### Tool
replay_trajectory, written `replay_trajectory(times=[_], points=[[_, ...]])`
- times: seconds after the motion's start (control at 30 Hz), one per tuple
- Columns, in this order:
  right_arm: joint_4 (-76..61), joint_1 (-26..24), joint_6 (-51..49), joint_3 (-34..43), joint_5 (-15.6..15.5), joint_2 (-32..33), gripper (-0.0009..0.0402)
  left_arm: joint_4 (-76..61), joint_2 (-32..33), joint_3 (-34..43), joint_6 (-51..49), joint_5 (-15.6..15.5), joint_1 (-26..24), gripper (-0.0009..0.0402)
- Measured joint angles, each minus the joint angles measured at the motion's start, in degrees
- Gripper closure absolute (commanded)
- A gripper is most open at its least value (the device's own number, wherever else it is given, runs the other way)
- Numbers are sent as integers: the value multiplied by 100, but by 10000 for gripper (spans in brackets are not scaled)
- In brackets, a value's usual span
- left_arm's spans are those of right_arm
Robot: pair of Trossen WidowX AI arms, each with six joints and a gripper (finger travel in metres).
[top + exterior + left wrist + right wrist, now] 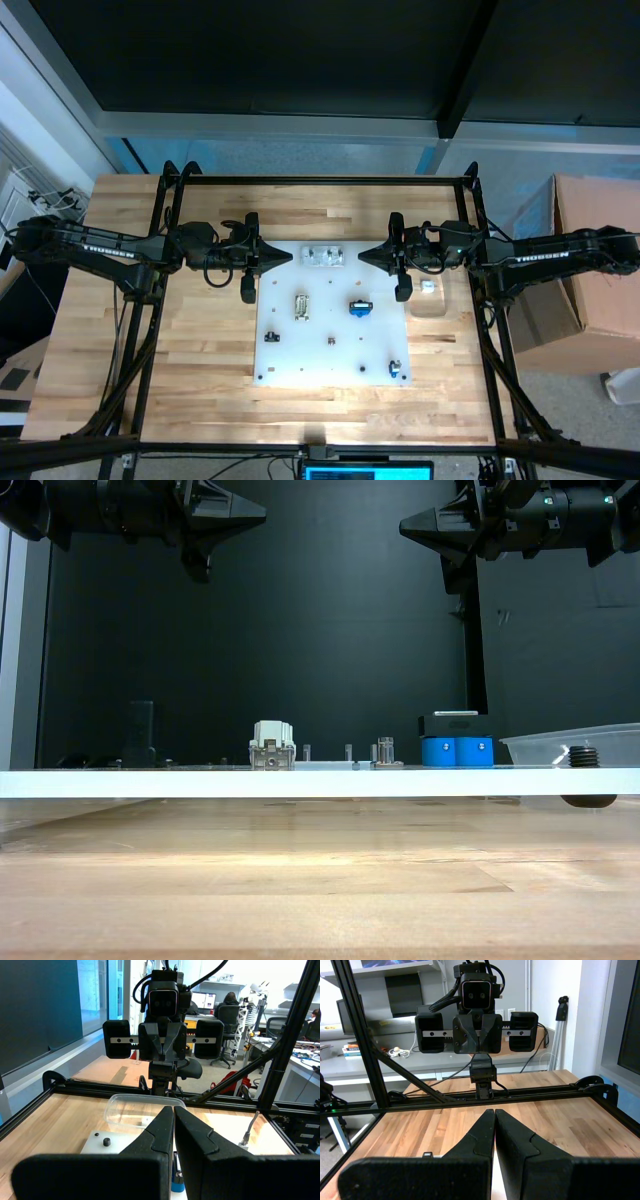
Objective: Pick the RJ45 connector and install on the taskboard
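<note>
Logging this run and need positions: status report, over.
Left pincer shut, empty, raised over board, far left. Right pincer shut, empty, raised far right. Connector stands upright at blue jack, free of both; seating depth unclear.

Cannot tell whether connector sits in jack.

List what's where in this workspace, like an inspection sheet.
Surface: wooden table carrying a white board.
Job's things: connector's whereabouts cannot be told; blue jack at board's near right corner; clear tray holds white block.
Clutter: nothing seen.
Grippers: left gripper and right gripper both shut, empty, high over the board's far part.
Cables: thin grey cable near the tray; whether the connector's, cannot tell.
Surroundings: cardboard box right of the table.
</note>
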Motion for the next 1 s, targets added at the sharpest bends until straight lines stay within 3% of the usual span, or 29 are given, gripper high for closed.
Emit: replay_trajectory(times=[1.0], points=[[2,0,0,0,0,-2,393,-2,0,0,-2,0,0,392]])
